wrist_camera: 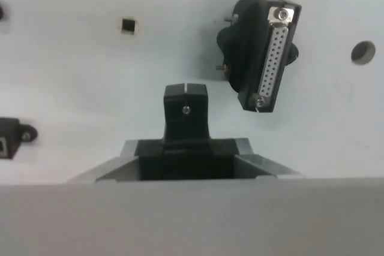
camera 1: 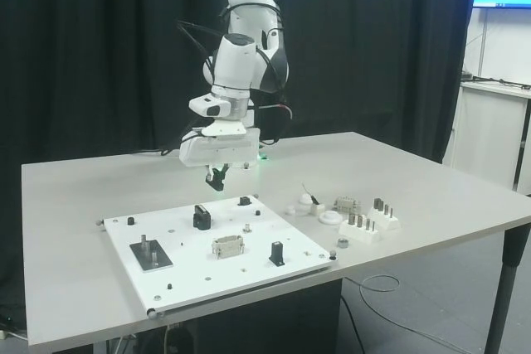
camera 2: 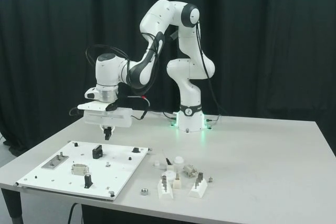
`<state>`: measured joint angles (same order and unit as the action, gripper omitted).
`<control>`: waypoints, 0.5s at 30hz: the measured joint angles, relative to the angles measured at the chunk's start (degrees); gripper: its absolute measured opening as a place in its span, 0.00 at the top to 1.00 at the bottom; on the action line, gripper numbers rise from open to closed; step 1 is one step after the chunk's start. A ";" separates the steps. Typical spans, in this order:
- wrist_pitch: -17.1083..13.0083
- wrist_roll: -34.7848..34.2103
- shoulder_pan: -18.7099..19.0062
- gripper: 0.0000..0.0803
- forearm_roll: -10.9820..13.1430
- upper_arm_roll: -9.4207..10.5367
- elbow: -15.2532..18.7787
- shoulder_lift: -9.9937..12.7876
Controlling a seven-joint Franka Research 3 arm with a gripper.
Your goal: Insert D-SUB.
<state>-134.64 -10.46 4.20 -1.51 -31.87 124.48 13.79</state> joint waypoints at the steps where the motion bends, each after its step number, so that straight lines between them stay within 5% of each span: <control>1: 0.00 -0.43 0.00 0.81 0.32 -0.06 0.00 0.00; 15: -0.22 -1.18 0.00 0.81 3.42 -1.51 -0.09 0.00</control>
<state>-134.86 -11.64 4.20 1.91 -33.38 124.40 13.79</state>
